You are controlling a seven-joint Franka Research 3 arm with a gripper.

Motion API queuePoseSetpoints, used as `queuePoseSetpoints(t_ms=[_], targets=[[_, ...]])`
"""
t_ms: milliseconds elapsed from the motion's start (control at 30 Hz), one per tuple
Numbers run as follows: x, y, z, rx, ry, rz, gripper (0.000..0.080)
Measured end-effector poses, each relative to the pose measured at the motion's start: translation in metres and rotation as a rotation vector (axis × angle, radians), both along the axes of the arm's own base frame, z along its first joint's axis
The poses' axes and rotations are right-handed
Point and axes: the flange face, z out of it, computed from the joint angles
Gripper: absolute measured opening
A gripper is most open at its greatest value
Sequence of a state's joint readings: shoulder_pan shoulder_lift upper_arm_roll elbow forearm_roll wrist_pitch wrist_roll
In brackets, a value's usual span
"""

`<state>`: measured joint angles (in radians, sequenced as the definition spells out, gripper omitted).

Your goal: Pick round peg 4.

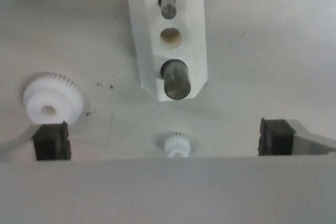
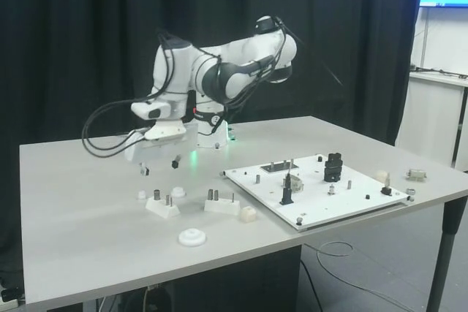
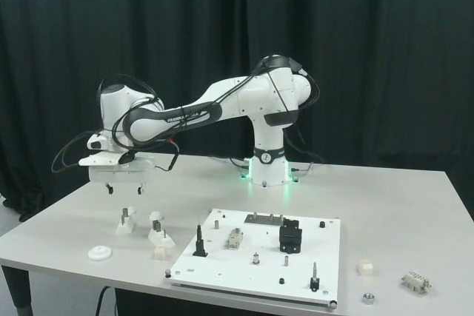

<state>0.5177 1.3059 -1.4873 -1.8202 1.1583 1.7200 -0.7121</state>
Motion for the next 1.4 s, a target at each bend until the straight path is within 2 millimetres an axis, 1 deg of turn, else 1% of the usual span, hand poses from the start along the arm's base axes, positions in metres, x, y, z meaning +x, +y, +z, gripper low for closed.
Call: queuePoseSetpoints(t_ms=[200,400,667,1100,1133,1333,1367,1400], targets=[[-0.008,-0.008,-0.022,0.037,0.006,-0.02,0.08],[-0.011,-0.01,-0.038,0.062,0.011,-0.03,0.08],[-0.011,-0.01,-0.051,0.073,0.001,-0.027,0.08],[-0.009,-0.01,-0.065,0.065,-0.015,-0.024,0.08],[-0.009,-0.011,-0.065,0.063,-0.015,-0.025,0.0702],[-0.01,-0.014,-0.065,0.049,-0.023,-0.036,0.0702],[-0.01,-0.014,-0.065,0.046,-0.026,-0.041,0.0543],[-0.009,-0.015,-0.065,0.043,-0.029,-0.045,0.0543]])
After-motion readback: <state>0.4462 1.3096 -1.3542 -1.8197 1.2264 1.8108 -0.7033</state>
